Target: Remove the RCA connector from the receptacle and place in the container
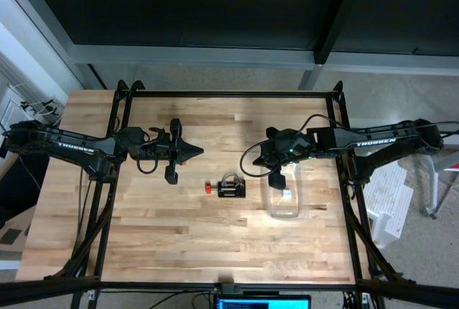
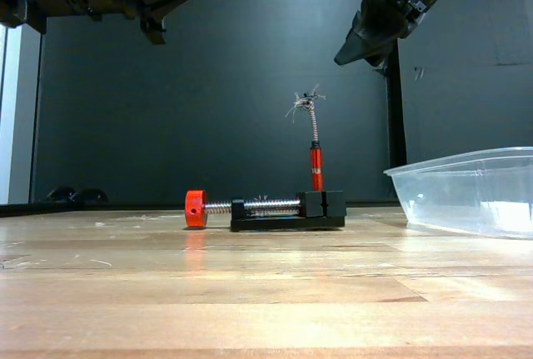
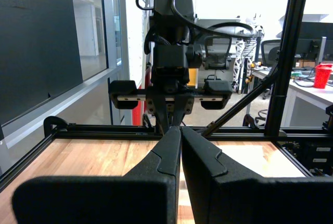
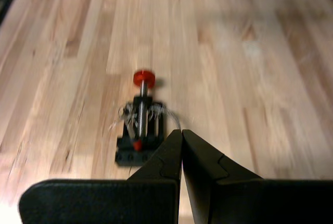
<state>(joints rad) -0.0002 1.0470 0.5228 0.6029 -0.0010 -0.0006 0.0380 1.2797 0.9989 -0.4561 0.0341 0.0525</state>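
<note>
Right gripper (image 2: pixel 351 53) hangs high, above and to the right of the RCA connector (image 2: pixel 316 167). Its fingers (image 4: pixel 166 154) are pressed together and carry nothing. Left gripper (image 1: pixel 192 151) is also shut tight and empty, up at the upper left of the low view and well clear of the work.

The connector stands upright in the right end of the receptacle (image 2: pixel 287 210), near mid-frame. A springy silver lead (image 2: pixel 313 124) rises from it and ends in frayed strands.

Step in hand, as judged: the approach to the grasp.
- The jaws need to part before the descent.
- The pinch is best taken on the red body, under the lead.
- The pull should run straight up along the plug's axis.
- The block looks unfastened and may lift with the plug.

Around:
- The container (image 2: pixel 479 177) sits on the table (image 1: pixel 179 237) just right of the receptacle, a short carry away.
- The orange-red knob (image 2: pixel 195 208) points the other way and is no hindrance.
- The frayed lead is the likely snag, and the container's near wall crowds the approach from the right.
</note>
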